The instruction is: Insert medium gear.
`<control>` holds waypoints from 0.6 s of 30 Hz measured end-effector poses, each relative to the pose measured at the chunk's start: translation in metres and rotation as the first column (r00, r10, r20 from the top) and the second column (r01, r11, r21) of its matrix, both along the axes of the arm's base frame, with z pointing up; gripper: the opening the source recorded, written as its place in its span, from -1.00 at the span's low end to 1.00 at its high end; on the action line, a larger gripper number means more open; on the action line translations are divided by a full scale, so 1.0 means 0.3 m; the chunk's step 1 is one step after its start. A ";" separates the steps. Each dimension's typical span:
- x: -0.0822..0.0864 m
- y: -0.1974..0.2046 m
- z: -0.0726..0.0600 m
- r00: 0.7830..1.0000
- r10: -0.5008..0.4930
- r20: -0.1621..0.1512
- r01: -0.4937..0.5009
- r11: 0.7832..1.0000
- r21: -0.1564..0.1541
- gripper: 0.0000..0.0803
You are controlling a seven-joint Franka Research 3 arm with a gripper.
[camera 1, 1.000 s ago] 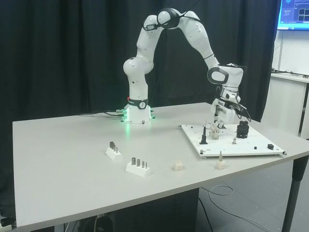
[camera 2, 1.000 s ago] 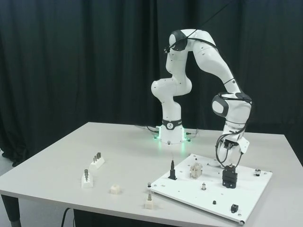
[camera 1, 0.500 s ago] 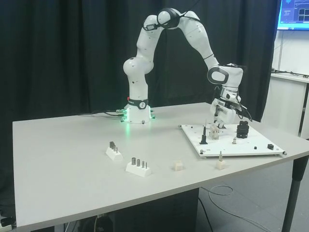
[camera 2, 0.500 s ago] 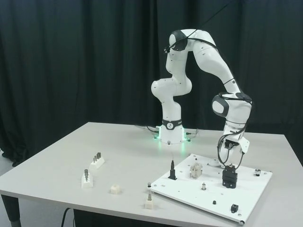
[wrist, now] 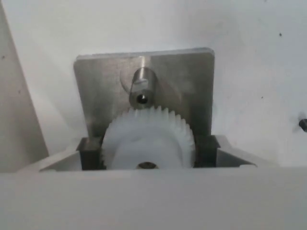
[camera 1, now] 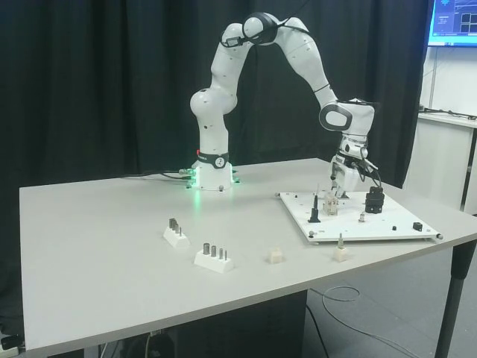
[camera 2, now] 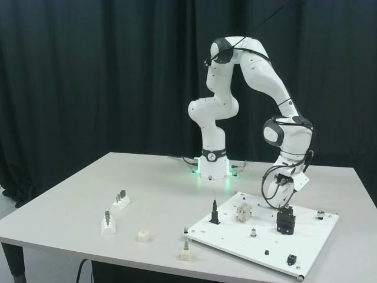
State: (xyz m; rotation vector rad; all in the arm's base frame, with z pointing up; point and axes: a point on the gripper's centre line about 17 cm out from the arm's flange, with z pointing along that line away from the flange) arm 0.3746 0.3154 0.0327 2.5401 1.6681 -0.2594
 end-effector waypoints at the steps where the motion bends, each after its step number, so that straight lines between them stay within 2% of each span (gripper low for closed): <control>1: 0.000 0.000 0.000 1.000 -0.001 0.000 0.001 1.000 0.000 -0.01; 18: -0.003 -0.001 0.000 0.999 0.038 -0.009 -0.038 0.999 0.002 -0.01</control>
